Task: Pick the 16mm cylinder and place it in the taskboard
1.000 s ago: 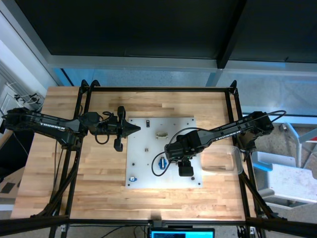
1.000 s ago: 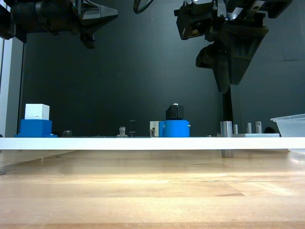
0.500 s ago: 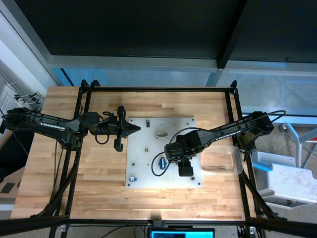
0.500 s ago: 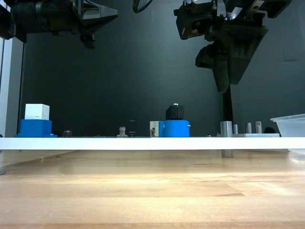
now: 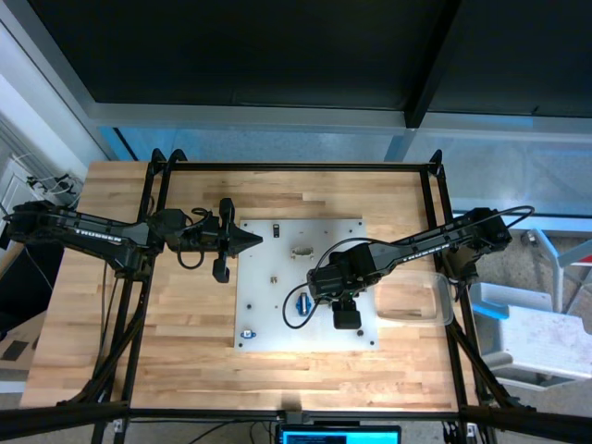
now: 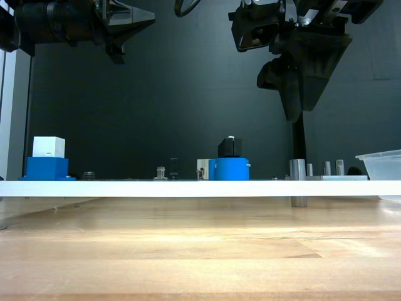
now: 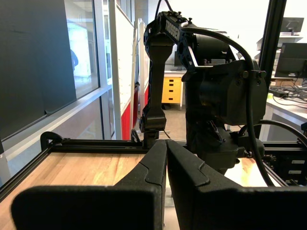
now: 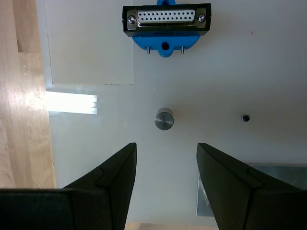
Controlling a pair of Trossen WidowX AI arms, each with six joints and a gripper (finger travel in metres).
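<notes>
Right gripper (image 8: 165, 146) apart, clear above 16mm cylinder (image 8: 164, 119); left gripper (image 7: 166, 143) together at taskboard (image 5: 268, 310) edge.

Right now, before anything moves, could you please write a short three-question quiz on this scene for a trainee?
1. True or false: the right end effector is shut on the metal peg.
2. Which one is shut? A) left end effector, raised at the board's left edge; B) right end effector.
3. Fill in: the peg stands in the white board, ____ the right end effector.
Key: 1 false, it is open; 2 A; 3 below.
</notes>
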